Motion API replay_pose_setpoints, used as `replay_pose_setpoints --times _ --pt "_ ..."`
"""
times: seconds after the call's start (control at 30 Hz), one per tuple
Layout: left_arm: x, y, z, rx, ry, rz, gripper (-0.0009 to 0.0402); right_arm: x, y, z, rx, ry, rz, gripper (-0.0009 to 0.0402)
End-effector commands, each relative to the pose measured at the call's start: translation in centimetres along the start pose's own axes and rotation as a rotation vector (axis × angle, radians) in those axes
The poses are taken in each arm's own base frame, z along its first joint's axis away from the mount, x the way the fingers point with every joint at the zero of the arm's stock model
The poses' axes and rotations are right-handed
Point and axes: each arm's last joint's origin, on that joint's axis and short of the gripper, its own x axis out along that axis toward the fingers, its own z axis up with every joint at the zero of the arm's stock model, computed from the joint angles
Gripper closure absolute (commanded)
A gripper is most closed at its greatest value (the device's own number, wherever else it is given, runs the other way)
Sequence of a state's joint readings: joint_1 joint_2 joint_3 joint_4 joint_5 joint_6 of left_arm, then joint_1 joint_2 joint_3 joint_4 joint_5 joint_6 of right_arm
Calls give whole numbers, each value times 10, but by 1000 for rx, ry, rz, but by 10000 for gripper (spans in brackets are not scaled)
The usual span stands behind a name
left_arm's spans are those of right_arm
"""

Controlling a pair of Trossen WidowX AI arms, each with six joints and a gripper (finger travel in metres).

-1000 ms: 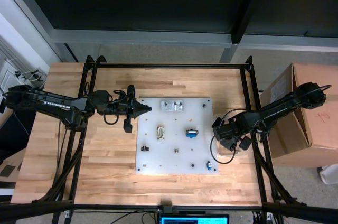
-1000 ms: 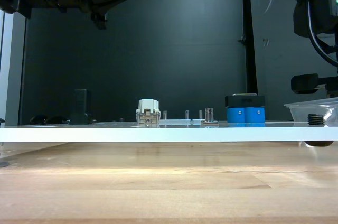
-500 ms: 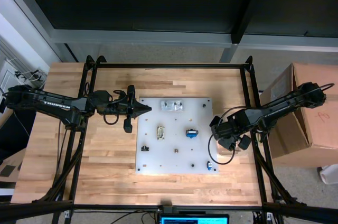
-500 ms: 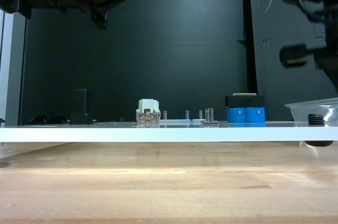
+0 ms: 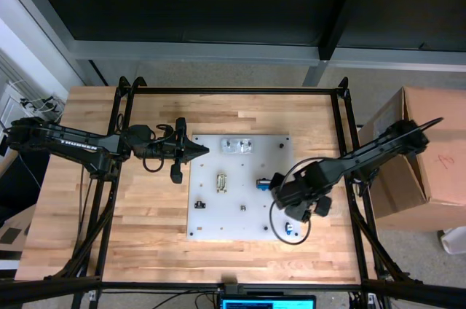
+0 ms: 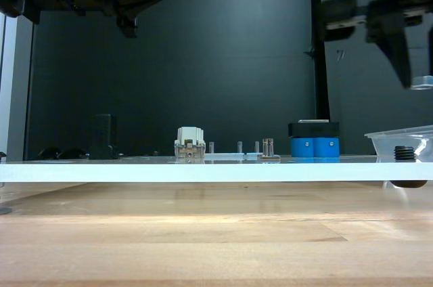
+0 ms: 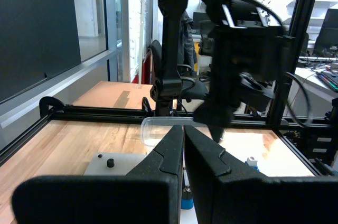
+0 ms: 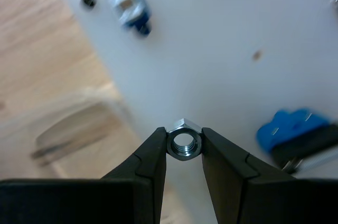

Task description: Pick the M12 nut and place it on its threads and fasten

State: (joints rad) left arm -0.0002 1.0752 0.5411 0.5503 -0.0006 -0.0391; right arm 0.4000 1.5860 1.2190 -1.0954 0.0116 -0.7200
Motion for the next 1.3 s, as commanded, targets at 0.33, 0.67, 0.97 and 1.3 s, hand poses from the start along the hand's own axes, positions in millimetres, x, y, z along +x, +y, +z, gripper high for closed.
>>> replay_pose_setpoints --times 0.33,0.67,0.97,1.3 --pt "0 0 0 0 -1 0 393 16 -37 68 -75 -15 -6 385" --pt "0 0 0 0 -1 0 393 36 -55 104 -94 -11 0 385" --pt "0 0 0 0 -1 0 393 42 -58 112 -101 -5 9 385" --pt "0 0 0 0 -1 0 393 44 -43 118 -138 17 34 384"
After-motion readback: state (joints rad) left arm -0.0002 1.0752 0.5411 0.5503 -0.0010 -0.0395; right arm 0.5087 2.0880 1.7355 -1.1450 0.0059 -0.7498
